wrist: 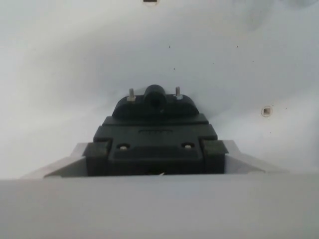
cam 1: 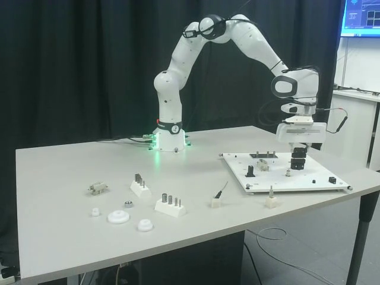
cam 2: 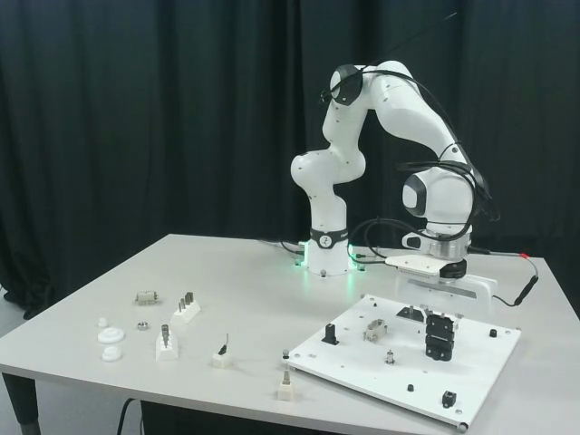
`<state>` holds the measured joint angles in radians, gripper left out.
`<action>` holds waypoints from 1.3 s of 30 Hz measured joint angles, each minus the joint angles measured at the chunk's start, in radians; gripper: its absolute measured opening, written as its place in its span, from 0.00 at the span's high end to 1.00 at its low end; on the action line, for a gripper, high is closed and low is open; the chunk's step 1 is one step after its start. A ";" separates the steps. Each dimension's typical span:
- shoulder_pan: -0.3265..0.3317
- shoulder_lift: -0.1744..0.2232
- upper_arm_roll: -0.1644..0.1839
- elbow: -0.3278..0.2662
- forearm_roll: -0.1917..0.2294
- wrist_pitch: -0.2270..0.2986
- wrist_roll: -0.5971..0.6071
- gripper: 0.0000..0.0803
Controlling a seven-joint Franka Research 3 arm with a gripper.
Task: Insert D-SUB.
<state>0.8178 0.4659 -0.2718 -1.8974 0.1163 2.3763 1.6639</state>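
The black D-SUB connector (wrist: 155, 127) with two small screws at its far end stands upright at the white board (cam 2: 362, 372), in the board's right half. My gripper (wrist: 155, 152) is shut on it, one black finger on each side. In the first room view the gripper (cam 1: 298, 159) hangs straight down from the wrist with the connector (cam 1: 298, 163) at its tips, down at the board (cam 1: 309, 181). The second room view shows the same hold on the connector (cam 2: 440, 337). I cannot tell whether it touches the board.
The board also carries a black socket (cam 1: 263, 155), a small black block (cam 1: 250, 171) and a few pegs. White peg holders (cam 1: 141, 187), white gears (cam 1: 118, 217) and a small metal part (cam 1: 97, 189) lie on the grey table's left side. A white block (cam 1: 271, 202) sits before the board.
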 joint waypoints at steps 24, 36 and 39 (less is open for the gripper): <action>0.000 -0.002 0.000 0.000 0.000 -0.011 0.012 0.52; 0.000 -0.002 0.000 -0.001 0.011 -0.009 0.013 0.52; -0.001 -0.002 0.000 -0.001 0.015 -0.007 0.013 0.52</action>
<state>0.8171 0.4640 -0.2722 -1.8989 0.1314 2.3697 1.6773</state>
